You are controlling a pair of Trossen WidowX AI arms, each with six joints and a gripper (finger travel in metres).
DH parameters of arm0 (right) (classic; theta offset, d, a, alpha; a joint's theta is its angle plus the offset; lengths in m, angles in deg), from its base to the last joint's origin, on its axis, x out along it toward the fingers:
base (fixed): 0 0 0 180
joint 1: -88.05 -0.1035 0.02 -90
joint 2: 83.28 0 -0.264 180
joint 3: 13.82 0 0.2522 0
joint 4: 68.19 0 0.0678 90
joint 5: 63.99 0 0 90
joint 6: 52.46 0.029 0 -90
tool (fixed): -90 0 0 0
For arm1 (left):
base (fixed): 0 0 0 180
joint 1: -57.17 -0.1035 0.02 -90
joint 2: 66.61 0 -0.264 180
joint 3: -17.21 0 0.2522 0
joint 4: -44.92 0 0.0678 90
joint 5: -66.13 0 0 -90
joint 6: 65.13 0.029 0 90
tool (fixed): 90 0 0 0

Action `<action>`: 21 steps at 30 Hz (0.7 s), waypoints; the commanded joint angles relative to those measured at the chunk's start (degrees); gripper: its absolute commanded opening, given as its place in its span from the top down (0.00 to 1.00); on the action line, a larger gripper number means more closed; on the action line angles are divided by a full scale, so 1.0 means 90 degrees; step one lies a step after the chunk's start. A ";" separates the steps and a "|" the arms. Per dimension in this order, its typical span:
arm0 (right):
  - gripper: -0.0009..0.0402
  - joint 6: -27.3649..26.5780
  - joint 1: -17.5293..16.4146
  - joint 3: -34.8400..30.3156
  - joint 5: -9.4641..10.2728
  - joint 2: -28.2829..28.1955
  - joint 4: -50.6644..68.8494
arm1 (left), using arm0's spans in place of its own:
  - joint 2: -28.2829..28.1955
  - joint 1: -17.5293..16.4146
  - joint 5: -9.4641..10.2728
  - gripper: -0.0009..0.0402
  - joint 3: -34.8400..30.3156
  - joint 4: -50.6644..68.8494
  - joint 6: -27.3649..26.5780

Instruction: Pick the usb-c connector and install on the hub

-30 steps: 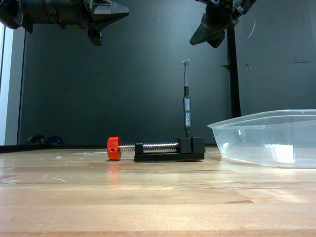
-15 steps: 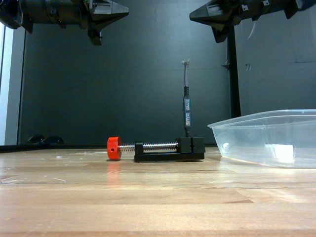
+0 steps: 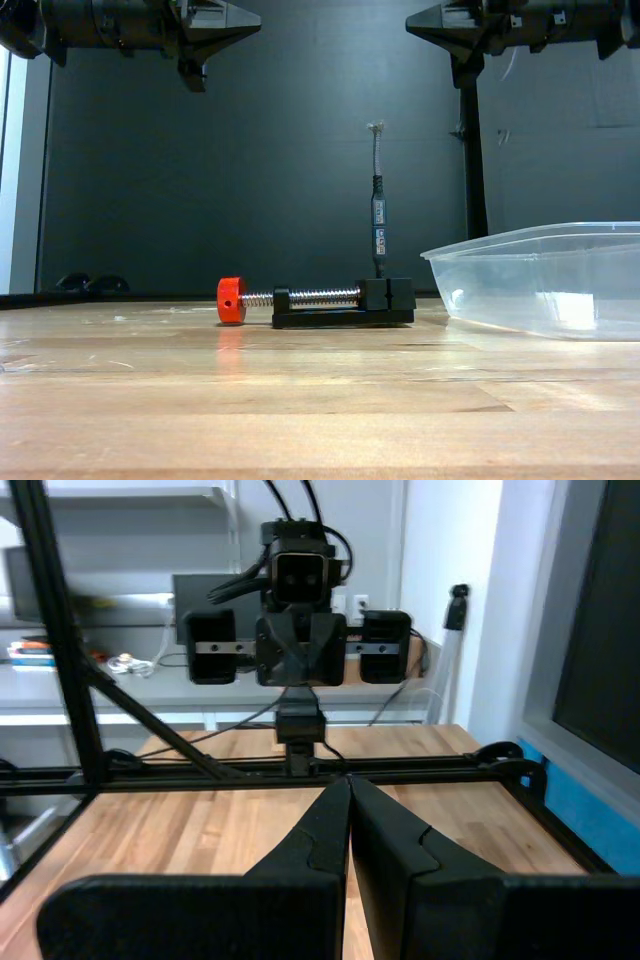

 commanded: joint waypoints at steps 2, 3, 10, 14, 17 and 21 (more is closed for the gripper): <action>0.98 0.0032 0.0024 0.0085 0.0182 0.0056 -0.0075 | 0.0000 -0.0002 -0.0002 0.98 0.0000 -0.0002 0.0002; 0.98 0.0036 0.0024 0.0085 0.0182 0.0058 -0.0095 | 0.0000 0.0000 -0.0002 0.98 0.0000 -0.0002 0.0002; 0.98 0.0073 0.0024 0.0085 0.0177 0.0056 -0.0078 | 0.0000 0.0000 0.0000 0.98 0.0000 0.0000 0.0002; 0.98 0.0061 0.0024 0.0085 0.0175 0.0044 -0.0080 | 0.0000 -0.0002 0.0000 0.98 0.0000 0.0000 0.0002; 0.98 0.0012 0.0024 0.0085 0.0170 0.0046 -0.0083 | 0.0000 0.0000 0.0000 0.98 0.0000 0.0000 0.0002; 0.98 0.0029 0.0024 0.0083 0.0172 0.0046 -0.0095 | 0.0000 -0.0002 -0.0002 0.98 0.0000 0.0000 0.0002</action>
